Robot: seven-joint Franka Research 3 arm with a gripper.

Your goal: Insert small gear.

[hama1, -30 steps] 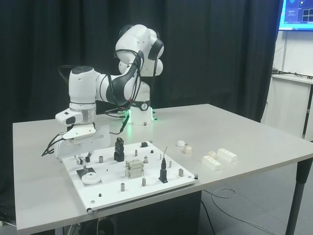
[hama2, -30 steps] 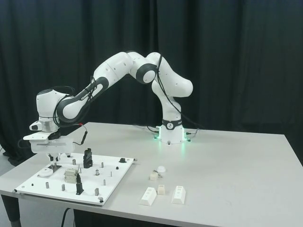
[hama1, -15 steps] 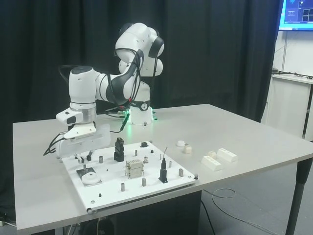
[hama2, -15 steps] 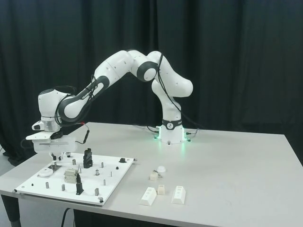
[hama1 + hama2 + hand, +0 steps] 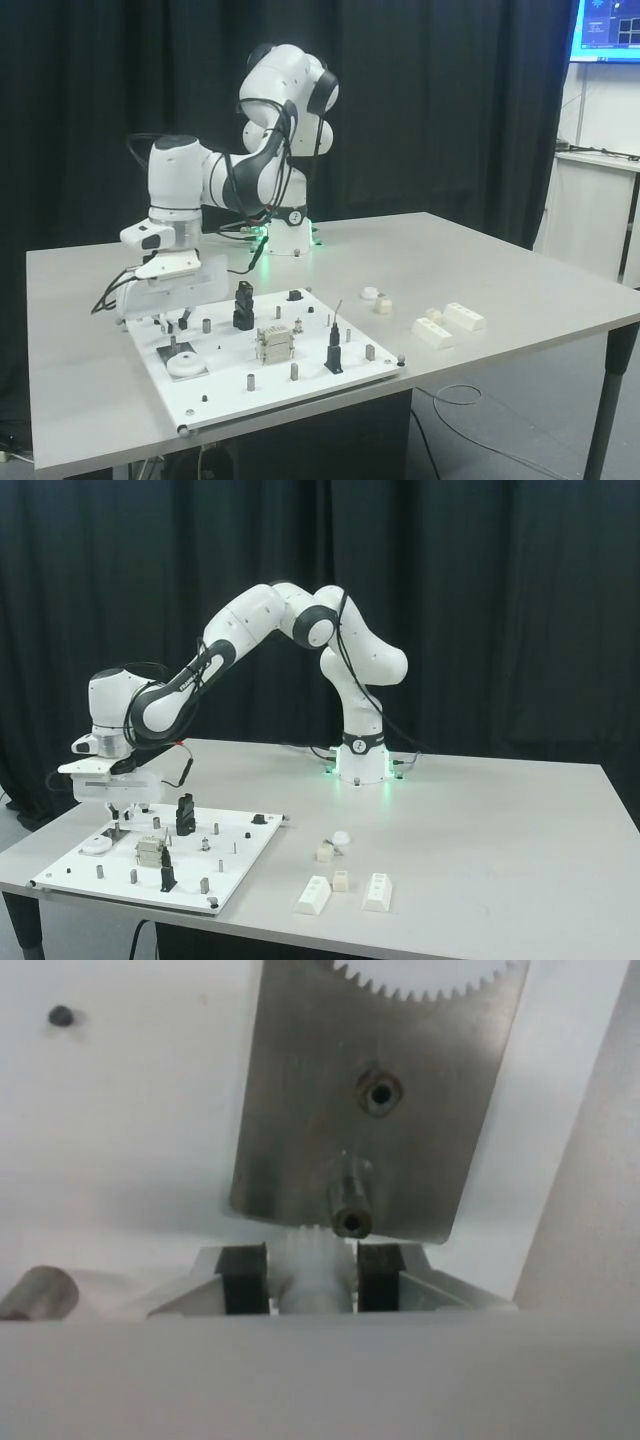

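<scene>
Gripper: clamped on the small gear, a white toothed piece pinched between the black pads. Position: just beside the peg on the grey plate, apparently to seat it near the large gear.

Our arm, reaching low

We stretch our arm out from the base and bend the wrist straight down; our gripper hangs just above the board; its black pads are clamped on the small white gear.
</scene>
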